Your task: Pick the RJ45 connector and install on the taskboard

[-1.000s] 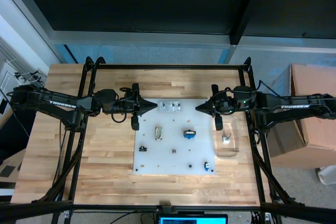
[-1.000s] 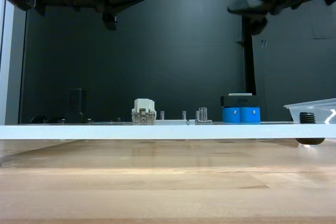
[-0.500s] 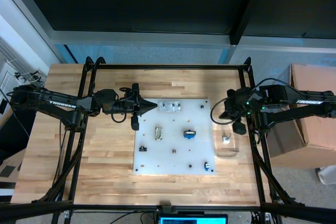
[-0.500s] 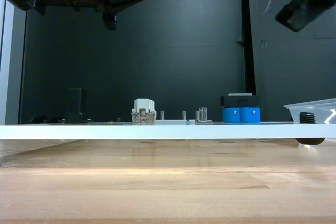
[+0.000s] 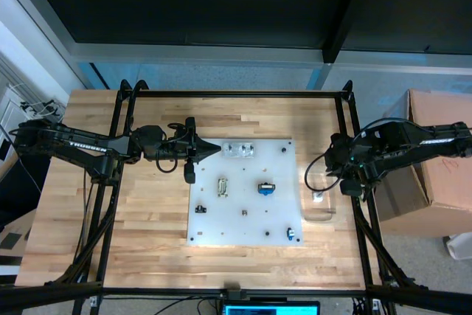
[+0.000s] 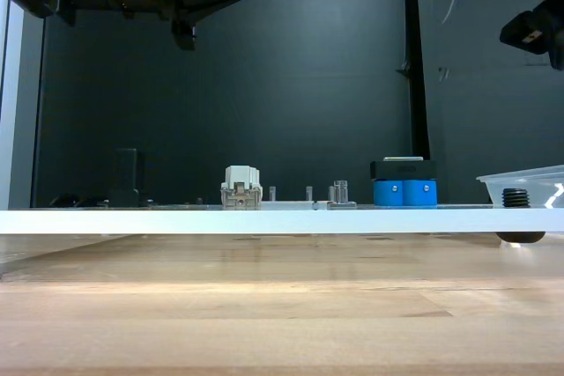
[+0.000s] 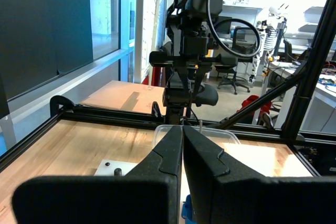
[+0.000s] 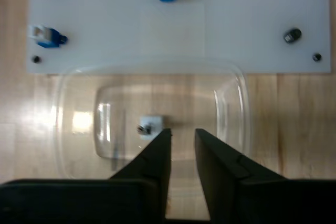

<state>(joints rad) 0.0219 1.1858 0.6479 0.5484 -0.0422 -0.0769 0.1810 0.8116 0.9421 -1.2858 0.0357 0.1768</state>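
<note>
AT THE TRAY: My right gripper [image 8: 181,132] points straight down over the clear plastic tray [image 8: 242,94], which sits just beside the right edge of the white task board [image 5: 243,215]. Its two fingers stand a narrow gap apart and hold nothing. The small white RJ45 connector [image 8: 149,126] lies free on the tray floor, clear of any seat on the board. It sits just to one side of the gap between my fingers, not under it. My left gripper [image 5: 217,150] hangs high over the board's far left corner, lying level above the wooden desk [image 5: 147,219], its fingers pressed together and empty.

The connector looks to be a light, stiff plastic shell, so weight should be no trouble. The worry is that it skates across the slick tray floor if touched on one side only. I judge its two flat side walls the place to take hold, squarely and low. That keeps me off the thin latch tab, likely the part that bends or snaps. The tray's walls seem to leave little room for a wide approach.
</note>
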